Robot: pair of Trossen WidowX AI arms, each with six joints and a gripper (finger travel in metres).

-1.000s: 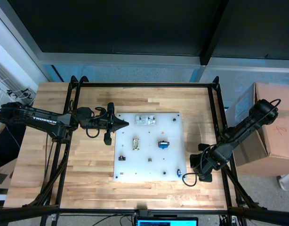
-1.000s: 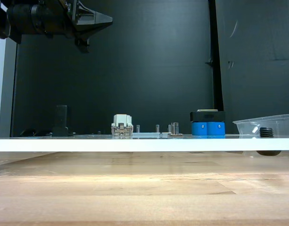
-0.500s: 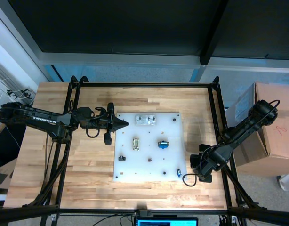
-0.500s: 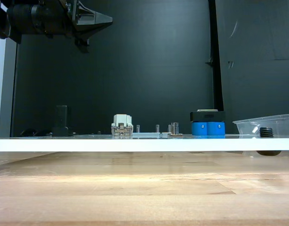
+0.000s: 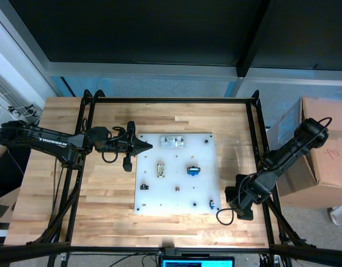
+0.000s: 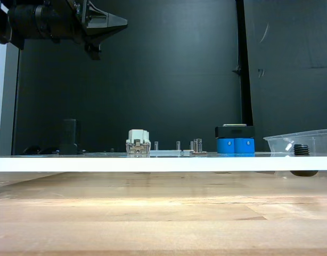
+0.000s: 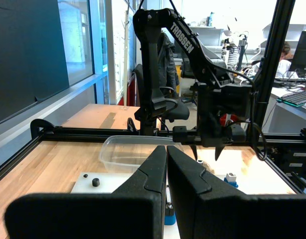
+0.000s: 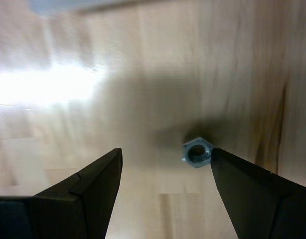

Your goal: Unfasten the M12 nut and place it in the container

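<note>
M12 nut (image 8: 197, 152): where does it lie?
— Off its stud (image 6: 301, 150), whose ribs show bare. It lies flat and free on the wood table (image 8: 68, 129), between the wide-open jaws of the right gripper (image 8: 165, 152). It almost touches one jaw and is well apart from the other. No wall of the container (image 6: 278, 145) shows around it, so I judge it outside.
— And the left gripper (image 7: 166, 148)?
— Jaws closed on nothing, held high, with the far left edge of the board (image 5: 160, 194) below them.
— What could go wrong?
— If the right jaws close as they stand, the near one meets the nut first and may shove or flip it away. The nut also sits low. Jaws stopping short of the wood would close above it, and jaws driven deeper would scrape the table.
</note>
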